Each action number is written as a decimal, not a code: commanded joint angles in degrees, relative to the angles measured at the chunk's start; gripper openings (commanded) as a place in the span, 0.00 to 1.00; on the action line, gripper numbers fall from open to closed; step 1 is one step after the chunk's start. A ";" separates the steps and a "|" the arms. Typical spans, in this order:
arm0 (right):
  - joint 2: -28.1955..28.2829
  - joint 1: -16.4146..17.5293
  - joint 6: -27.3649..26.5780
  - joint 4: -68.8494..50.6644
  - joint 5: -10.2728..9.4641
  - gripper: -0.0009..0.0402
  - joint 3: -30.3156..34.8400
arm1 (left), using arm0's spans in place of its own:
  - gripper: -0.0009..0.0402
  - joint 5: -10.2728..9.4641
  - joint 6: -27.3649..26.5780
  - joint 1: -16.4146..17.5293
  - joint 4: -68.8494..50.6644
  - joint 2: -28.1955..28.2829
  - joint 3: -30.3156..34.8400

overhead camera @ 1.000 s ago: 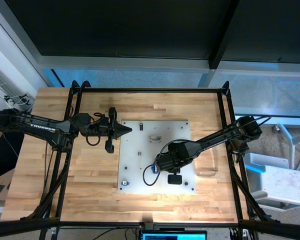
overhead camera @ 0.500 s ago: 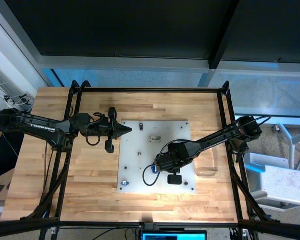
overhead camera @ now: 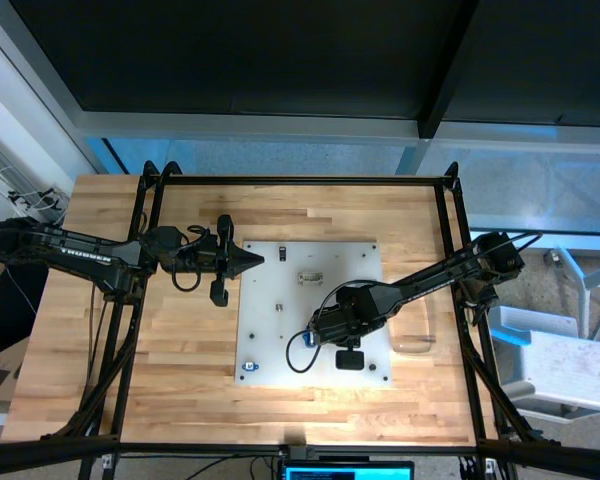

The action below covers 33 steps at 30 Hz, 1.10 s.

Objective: Pick the 16mm cylinder and place it in the taskboard

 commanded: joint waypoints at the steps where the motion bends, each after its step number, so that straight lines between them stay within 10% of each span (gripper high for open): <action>1: 0.00 0.04 0.00 0.04 0.04 0.13 -0.20 | 0.02 0.02 0.00 0.00 0.02 0.02 0.00; 33: 1.81 0.17 0.17 1.79 -0.02 0.13 -0.63 | 0.02 0.02 0.02 0.02 0.02 0.02 0.00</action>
